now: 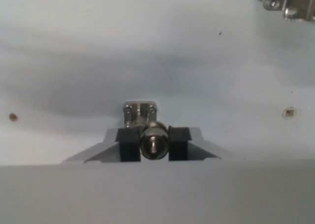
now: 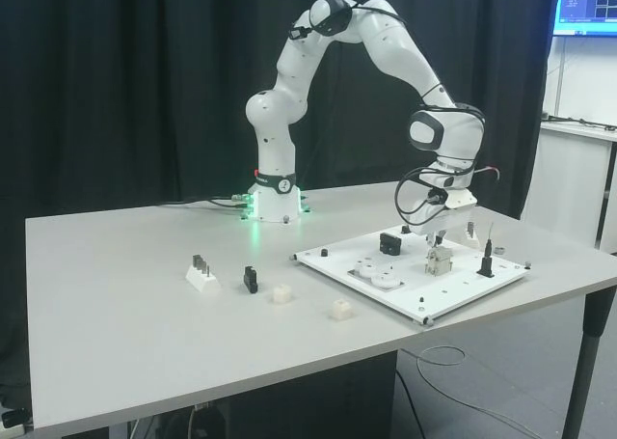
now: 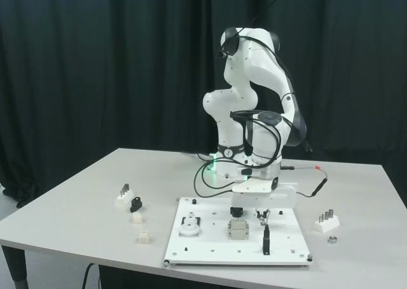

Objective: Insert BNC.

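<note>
The BNC plug (image 1: 154,144) sits clamped between the gripper's (image 1: 154,147) two black pads (image 1: 127,144), hanging over the white board (image 2: 337,260), its mating socket (image 1: 140,113) just beyond. It looks small, rigid, light and slick-barrelled, best pinched across the barrel. In the second room view, a grey block (image 3: 238,229) stands at the gripper's 6 o'clock.

board (image 2: 453,299) on table (image 2: 116,294) | gripper (image 2: 431,234) over board | blocks (image 2: 202,275) on table, well apart from board
</note>
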Motion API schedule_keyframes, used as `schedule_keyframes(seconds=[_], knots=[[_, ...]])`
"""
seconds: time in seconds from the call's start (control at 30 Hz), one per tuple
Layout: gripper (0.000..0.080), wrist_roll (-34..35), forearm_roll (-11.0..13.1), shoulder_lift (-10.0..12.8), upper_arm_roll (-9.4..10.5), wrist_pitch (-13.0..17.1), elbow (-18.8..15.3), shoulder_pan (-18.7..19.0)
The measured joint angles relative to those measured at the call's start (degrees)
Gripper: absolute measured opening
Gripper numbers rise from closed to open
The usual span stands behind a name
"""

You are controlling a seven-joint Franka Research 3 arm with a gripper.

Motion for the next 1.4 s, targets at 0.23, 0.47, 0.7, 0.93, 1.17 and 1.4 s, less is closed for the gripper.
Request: schedule_keyframes(seconds=[0.23,0.47,0.7,0.93,1.17,1.4], knots=[[0.0117,-0.6,0.2,-0.1,0.25,0.4,-0.1,-0.1],[0.0117,-1.0,0.5,-0.1,0.41,1.5,-0.4,-0.1],[0.0117,-1.0,0.6,-0.1,0.43,2.2,-0.5,-0.1],[0.0117,-1.0,0.7,-0.2,0.43,2.3,-0.8,-0.2],[0.0117,-1.1,0.7,-1.0,0.43,2.3,-1.8,-0.3],[0.0117,-1.4,0.7,-1.7,0.48,2.6,-2.9,-0.3]])
